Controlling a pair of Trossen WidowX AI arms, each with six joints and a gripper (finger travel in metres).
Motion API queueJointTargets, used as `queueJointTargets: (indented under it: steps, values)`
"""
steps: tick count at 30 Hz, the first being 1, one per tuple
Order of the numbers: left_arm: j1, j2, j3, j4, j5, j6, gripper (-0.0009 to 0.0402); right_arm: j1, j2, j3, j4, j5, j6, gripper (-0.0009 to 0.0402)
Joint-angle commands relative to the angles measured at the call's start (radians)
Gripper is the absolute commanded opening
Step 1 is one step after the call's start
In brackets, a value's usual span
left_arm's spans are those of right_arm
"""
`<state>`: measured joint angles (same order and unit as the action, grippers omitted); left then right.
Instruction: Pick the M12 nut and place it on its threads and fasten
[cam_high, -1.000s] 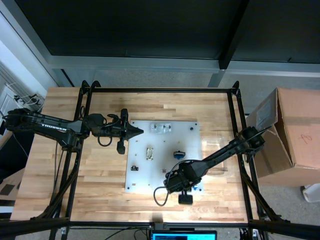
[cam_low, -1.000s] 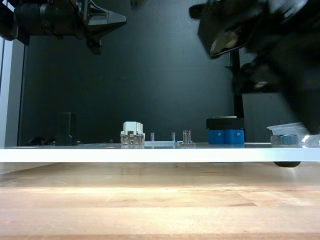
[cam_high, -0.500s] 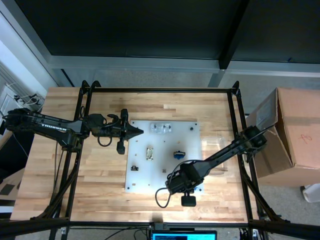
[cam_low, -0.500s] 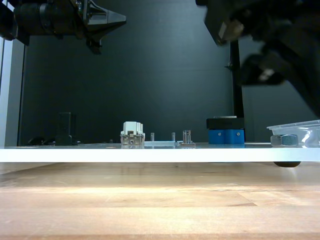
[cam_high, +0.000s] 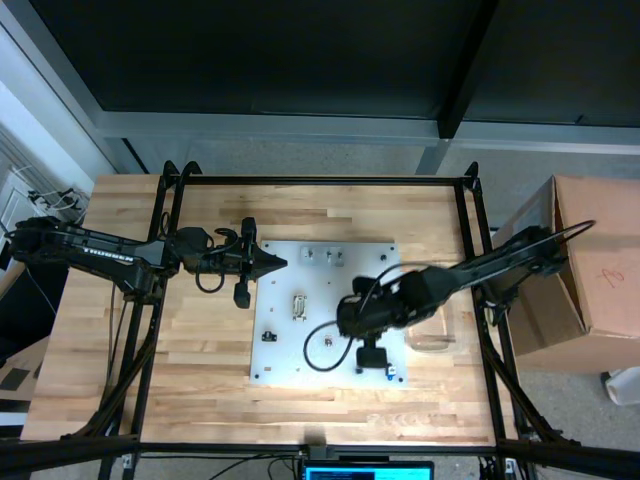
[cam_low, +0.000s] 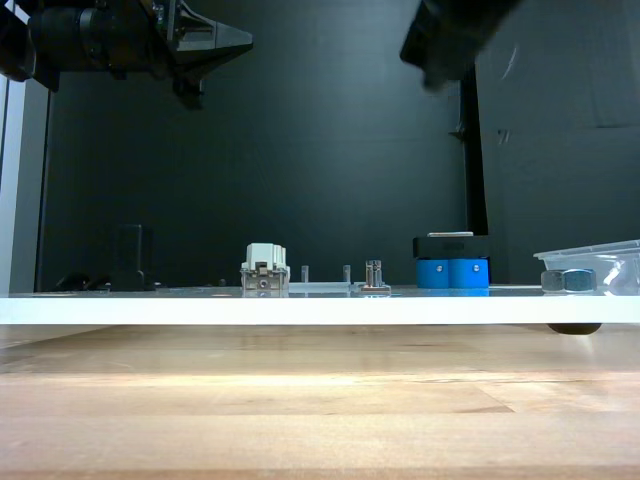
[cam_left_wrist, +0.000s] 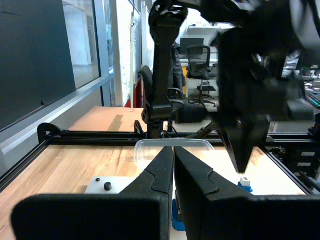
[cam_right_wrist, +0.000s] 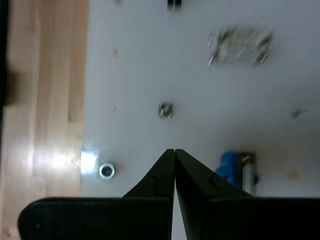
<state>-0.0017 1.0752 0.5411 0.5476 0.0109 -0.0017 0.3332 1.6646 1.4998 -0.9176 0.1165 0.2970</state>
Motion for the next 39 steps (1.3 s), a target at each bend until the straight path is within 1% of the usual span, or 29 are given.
queueJointTargets:
  steps: [1, 4, 8, 10, 13, 16, 20, 26, 28, 31, 36, 39]
  values:
    - [0.0, 0.0, 0.0, 0.0, 0.0, 0.0, 0.0, -0.063, -0.067, -0.027, 0.069, -0.001, -0.062, 0.0]
    - [0.0, 0.0, 0.0, 0.0, 0.0, 0.0, 0.0, -0.125, -0.14, -0.089, 0.182, -0.003, -0.126, 0.0]
    - [0.0, 0.0, 0.0, 0.0, 0.0, 0.0, 0.0, -0.205, -0.248, -0.211, 0.369, -0.017, -0.194, 0.0]
    - [0.0, 0.0, 0.0, 0.0, 0.0, 0.0, 0.0, -0.246, -0.299, -0.281, 0.478, -0.052, -0.215, 0.0]
    - [0.0, 0.0, 0.0, 0.0, 0.0, 0.0, 0.0, -0.306, -0.378, -0.391, 0.645, -0.127, -0.233, 0.0]
    - [0.0, 0.0, 0.0, 0.0, 0.0, 0.0, 0.0, -0.36, -0.453, -0.505, 0.801, -0.174, -0.236, 0.0]
    - [0.0, 0.0, 0.0, 0.0, 0.0, 0.0, 0.0, -0.415, -0.533, -0.645, 0.992, -0.251, -0.235, 0.0]
    - [0.0, 0.0, 0.0, 0.0, 0.0, 0.0, 0.0, -0.42, -0.613, -0.809, 1.215, -0.231, -0.233, 0.0]
    - [0.0, 0.0, 0.0, 0.0, 0.0, 0.0, 0.0, -0.411, -0.629, -0.844, 1.25, -0.194, -0.232, 0.0]
    - [0.0, 0.0, 0.0, 0.0, 0.0, 0.0, 0.0, -0.382, -0.645, -0.872, 1.254, -0.114, -0.239, 0.0]
    - [0.0, 0.0, 0.0, 0.0, 0.0, 0.0, 0.0, -0.341, -0.65, -0.883, 1.268, -0.109, -0.257, 0.0]
    - [0.0, 0.0, 0.0, 0.0, 0.0, 0.0, 0.0, -0.326, -0.65, -0.904, 1.343, -0.109, -0.257, 0.0]
